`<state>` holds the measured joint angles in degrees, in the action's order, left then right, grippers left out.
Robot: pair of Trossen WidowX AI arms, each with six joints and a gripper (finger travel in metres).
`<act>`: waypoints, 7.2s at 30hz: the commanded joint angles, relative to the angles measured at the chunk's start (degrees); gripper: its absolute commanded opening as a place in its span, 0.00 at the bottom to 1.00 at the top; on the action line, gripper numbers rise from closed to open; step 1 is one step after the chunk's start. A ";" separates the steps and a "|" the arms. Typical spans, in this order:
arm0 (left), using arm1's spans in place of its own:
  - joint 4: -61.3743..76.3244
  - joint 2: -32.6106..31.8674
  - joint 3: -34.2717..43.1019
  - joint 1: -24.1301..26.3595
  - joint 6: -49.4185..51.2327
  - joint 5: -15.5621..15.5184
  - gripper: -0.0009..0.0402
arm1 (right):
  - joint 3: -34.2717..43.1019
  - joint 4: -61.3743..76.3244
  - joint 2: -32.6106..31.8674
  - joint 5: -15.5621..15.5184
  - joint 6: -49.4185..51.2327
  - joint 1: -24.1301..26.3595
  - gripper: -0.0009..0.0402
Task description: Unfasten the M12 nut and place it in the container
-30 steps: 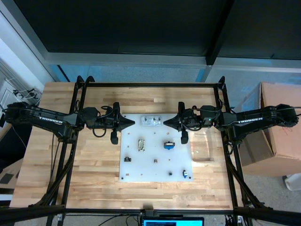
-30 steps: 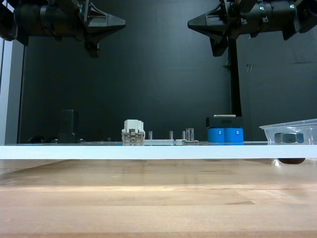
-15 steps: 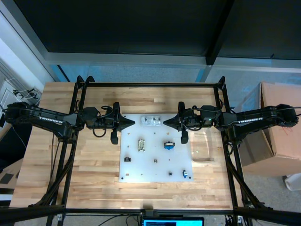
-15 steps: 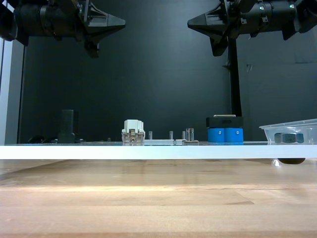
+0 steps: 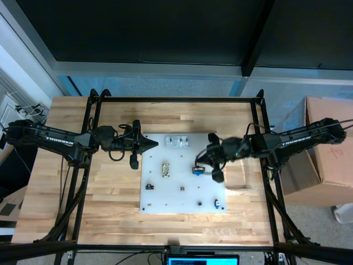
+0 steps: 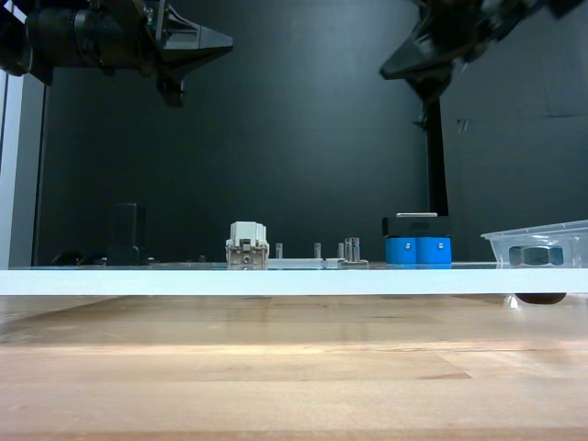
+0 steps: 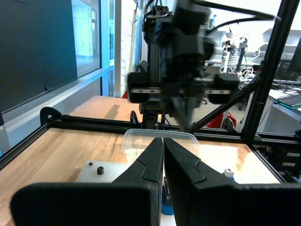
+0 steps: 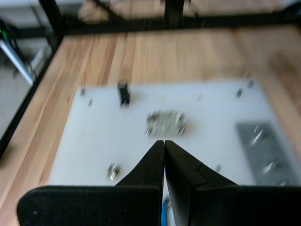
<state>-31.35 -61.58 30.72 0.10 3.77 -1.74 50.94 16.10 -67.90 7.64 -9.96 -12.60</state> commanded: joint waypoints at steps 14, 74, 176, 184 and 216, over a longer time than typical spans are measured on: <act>-0.02 -0.02 0.00 -0.02 -0.02 0.00 0.02 | 28.00 36.59 -22.27 -4.72 -22.49 -12.52 0.02; -0.02 -0.02 0.00 0.00 -0.02 0.00 0.02 | 42.99 43.71 -51.87 -5.64 -33.94 -15.15 0.64; -0.04 -0.02 0.00 -0.02 -0.02 0.00 0.02 | 42.95 43.95 -52.11 -5.29 -54.14 -16.24 0.56; -0.04 -0.02 0.00 0.00 -0.02 0.00 0.02 | 42.95 43.34 -52.52 -5.27 -54.10 -16.20 0.34; -0.02 -0.02 0.00 -0.02 -0.02 0.00 0.02 | 42.95 46.93 -45.55 -4.26 -46.21 -17.11 0.06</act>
<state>-31.38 -61.58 30.72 0.10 3.75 -1.74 93.86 62.13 -113.71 3.38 -56.47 -29.30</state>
